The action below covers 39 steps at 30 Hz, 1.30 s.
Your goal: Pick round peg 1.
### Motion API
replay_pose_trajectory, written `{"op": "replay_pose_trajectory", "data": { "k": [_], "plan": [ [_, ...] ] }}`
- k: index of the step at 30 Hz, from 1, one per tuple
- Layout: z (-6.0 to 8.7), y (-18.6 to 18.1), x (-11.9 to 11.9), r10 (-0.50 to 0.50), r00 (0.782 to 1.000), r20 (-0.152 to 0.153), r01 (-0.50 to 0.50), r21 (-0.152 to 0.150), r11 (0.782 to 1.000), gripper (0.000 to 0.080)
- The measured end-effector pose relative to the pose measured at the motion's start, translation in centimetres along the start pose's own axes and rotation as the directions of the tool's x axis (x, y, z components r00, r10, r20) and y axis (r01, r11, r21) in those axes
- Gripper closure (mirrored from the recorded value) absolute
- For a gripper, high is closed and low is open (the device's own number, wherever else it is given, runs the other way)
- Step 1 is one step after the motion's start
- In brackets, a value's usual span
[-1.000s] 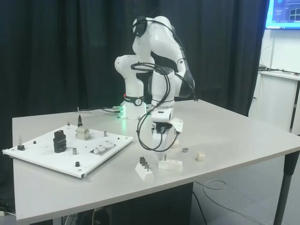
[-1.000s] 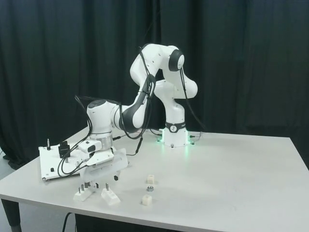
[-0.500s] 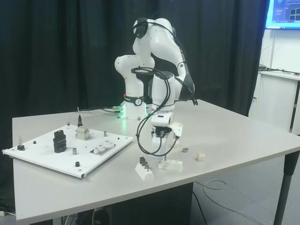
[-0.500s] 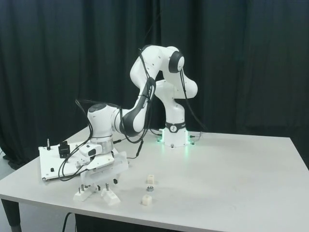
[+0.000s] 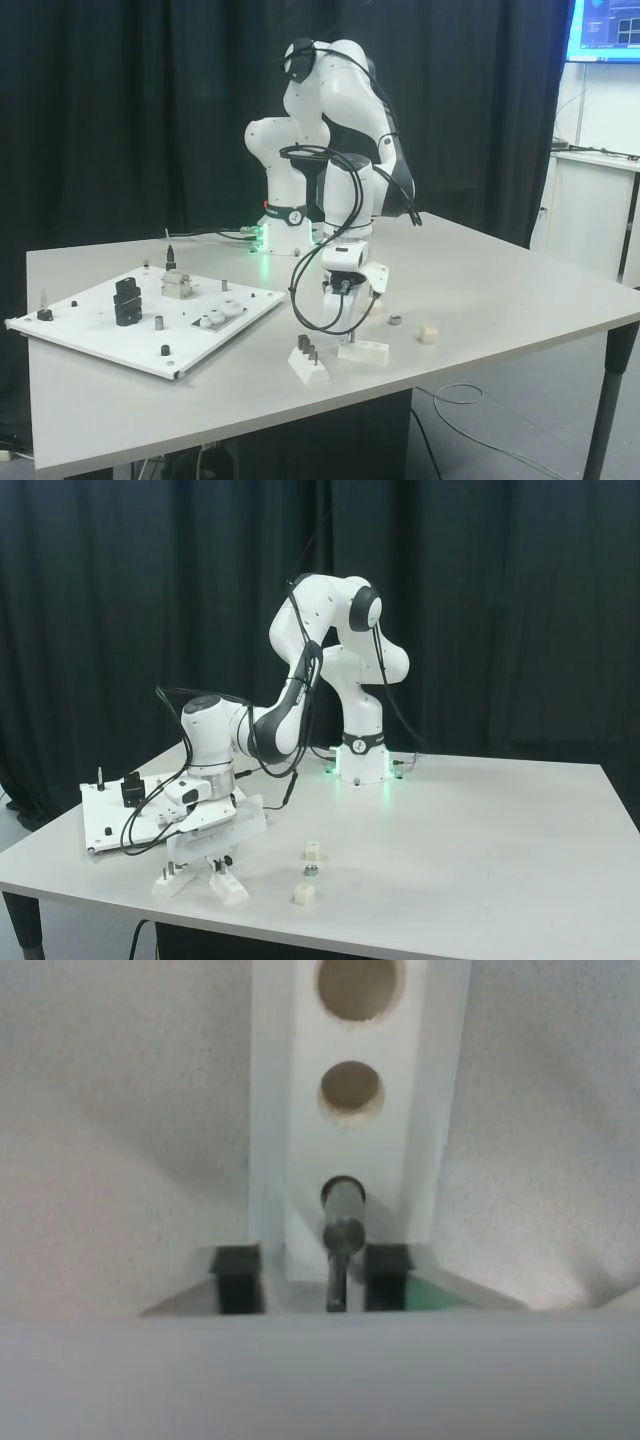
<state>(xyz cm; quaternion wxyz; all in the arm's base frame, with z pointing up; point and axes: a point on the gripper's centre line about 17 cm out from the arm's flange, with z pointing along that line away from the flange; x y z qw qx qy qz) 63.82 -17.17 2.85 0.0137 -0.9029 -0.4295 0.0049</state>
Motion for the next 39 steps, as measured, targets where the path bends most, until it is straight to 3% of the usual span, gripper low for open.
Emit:
{"op": "replay_pose_trajectory", "data": {
  "k": [1, 7, 8, 20, 32, 39],
  "plan": [
    [0.0, 0.0, 0.0, 0.001, 1.000, 0.000, -0.001, 0.000, 1.000, 0.0613],
    [0.0, 0.0, 0.0, 0.007, 1.000, 0.000, -0.007, 0.000, 1.000, 0.0613],
    [0.0, 0.0, 0.0, 0.008, 1.000, 0.000, -0.008, 0.000, 1.000, 0.0746],
    [-0.5, -0.3, -0.2, 0.023, 1.000, 0.000, -0.023, 0.013, 1.000, 0.0784],
    [-2.8, -1.2, -0.5, 0.044, 0.999, -0.004, -0.044, 0.050, 0.998, 0.0784],
    [-4.2, -1.3, -0.6, 0.070, 0.997, -0.007, -0.070, 0.056, 0.996, 0.0785]
  ]
}}
